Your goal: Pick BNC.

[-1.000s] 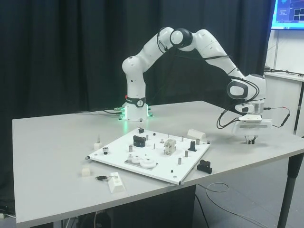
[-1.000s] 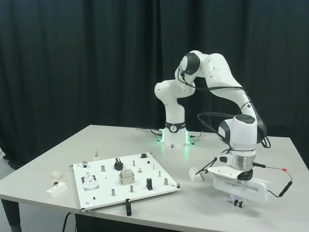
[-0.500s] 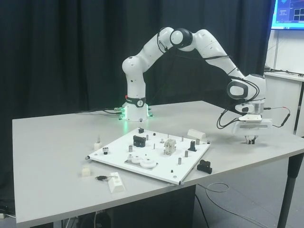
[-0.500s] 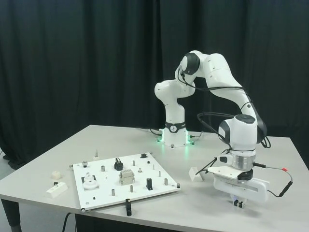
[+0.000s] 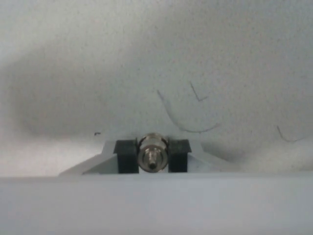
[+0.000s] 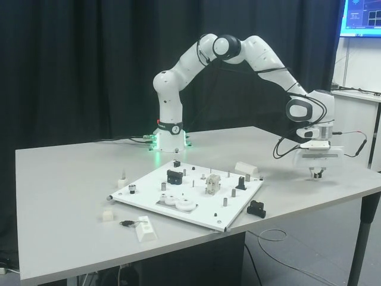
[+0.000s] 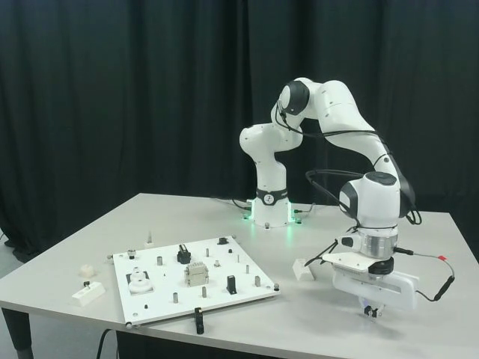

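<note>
In the wrist view a small metal BNC connector (image 5: pixel 152 155) sits between my two black fingers (image 5: pixel 126 155), its round end facing the camera. My gripper (image 5: pixel 152 157) is shut on it, just above the grey table (image 5: pixel 156 73). From the room views the gripper (image 6: pixel 314 173) (image 7: pixel 370 309) hangs near the table's right edge, well away from the white board (image 6: pixel 244 199) (image 7: pixel 251 298). The connector itself is too small to make out there.
The white board carries several small black, white and metal parts. A white block (image 6: pixel 247 168) (image 7: pixel 301 269) lies between board and gripper. A black clip (image 6: pixel 256 208) (image 7: pixel 199 318) sits at the board's near edge. Small white pieces (image 6: pixel 144 228) (image 7: pixel 88 294) lie beyond the board's far side.
The gripper has risen slightly from the table and shifted a little toward the table's right edge, still holding the connector. Nothing on the board has moved.
</note>
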`<act>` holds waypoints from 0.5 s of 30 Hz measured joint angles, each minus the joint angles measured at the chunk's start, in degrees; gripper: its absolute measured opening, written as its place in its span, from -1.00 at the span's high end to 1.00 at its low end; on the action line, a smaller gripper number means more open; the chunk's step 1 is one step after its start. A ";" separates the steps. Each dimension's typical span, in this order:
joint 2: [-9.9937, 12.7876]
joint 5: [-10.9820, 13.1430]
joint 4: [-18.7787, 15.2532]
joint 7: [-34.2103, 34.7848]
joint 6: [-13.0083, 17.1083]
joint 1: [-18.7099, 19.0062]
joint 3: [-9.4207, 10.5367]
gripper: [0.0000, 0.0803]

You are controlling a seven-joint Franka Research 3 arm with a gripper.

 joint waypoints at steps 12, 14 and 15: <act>-2.10 -0.14 1.52 0.00 -5.48 0.19 -1.14 0.69; -2.38 -0.14 1.74 0.00 -6.17 0.38 -1.47 0.69; -2.50 -0.14 1.84 0.00 -6.47 0.47 -1.61 0.69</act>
